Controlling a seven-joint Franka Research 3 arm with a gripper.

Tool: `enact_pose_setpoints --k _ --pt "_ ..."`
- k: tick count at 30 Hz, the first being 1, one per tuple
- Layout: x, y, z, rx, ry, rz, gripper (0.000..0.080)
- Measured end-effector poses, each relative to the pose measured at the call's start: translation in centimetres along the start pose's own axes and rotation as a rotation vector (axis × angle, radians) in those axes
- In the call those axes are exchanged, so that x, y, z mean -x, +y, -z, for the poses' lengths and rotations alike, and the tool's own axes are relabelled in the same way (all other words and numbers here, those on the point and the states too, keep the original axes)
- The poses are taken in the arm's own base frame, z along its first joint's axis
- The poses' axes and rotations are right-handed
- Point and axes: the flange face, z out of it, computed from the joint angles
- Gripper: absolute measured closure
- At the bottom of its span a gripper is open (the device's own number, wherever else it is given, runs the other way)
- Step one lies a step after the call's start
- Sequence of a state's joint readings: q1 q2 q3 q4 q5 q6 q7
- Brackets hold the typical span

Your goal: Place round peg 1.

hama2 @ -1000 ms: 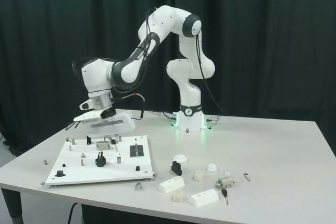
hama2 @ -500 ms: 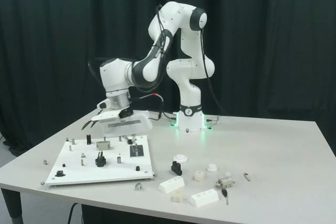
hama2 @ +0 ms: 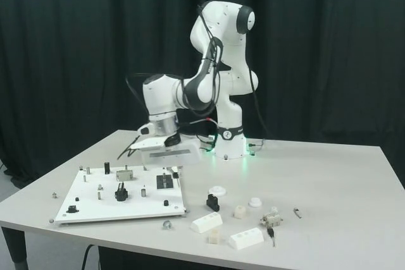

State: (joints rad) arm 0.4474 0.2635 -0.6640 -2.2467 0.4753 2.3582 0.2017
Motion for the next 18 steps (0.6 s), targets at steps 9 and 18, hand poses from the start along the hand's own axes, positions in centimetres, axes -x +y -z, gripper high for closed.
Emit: enact_pose_setpoints --k 9,18 --pt "2.8 -1.8 -1.7 0.013 0.012 -0.008 0.0787" --pt "5.6 -2.9 -3.0 0.022 -0.001 -0.029 0.0787"
